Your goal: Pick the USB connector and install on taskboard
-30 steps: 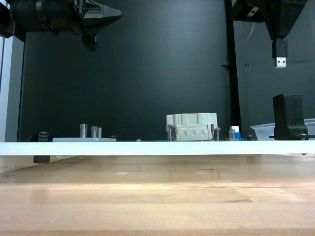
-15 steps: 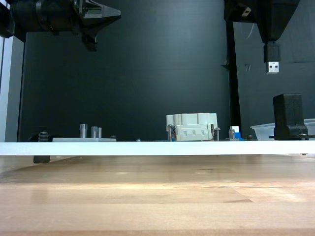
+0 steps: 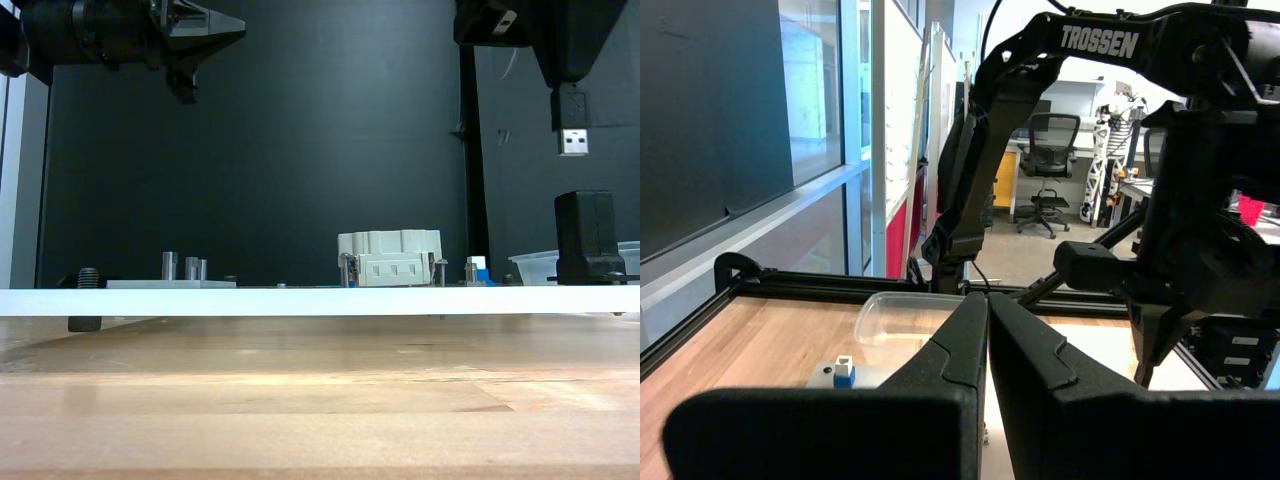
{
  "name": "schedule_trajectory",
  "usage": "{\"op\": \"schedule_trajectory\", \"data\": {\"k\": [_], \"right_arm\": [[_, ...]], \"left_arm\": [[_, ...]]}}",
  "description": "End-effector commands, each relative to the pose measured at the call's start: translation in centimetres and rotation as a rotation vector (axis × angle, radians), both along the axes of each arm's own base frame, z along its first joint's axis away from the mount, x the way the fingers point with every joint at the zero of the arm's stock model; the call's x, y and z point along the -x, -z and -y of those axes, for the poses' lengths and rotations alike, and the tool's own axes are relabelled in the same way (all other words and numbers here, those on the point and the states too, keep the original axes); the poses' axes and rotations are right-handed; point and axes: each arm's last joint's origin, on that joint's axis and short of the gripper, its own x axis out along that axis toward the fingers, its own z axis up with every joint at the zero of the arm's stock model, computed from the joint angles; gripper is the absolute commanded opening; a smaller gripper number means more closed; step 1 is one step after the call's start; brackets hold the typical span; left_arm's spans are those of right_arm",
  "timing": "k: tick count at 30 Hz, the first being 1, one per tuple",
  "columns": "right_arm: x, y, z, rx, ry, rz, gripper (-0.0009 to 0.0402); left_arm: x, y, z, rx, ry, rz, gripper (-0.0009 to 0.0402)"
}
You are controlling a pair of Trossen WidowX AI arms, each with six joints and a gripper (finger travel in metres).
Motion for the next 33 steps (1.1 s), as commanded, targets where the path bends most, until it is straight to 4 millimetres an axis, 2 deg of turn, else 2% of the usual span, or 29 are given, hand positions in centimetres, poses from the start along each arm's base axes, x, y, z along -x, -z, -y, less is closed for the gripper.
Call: {"op": "schedule_trajectory", "data": {"k": [1, 18, 33], "right_arm": [[-0.12, 0.30, -0.16, 0.001, -0.004, -0.002, 0.0000], [-0.62, 1.20, -0.55, 0.000, -0.015, -0.009, 0.0000], [-0.65, 1.23, -0.57, -0.005, -0.014, -0.009, 0.0000]], "left_arm": [[-0.01, 0.00, -0.01, 0.000, 0.000, 0.000, 0.0000], [0.00, 0.00, -0.01, 0.000, 0.000, 0.000, 0.0000], [0.00, 0.00, 0.00, 0.000, 0.000, 0.000, 0.0000]]}}
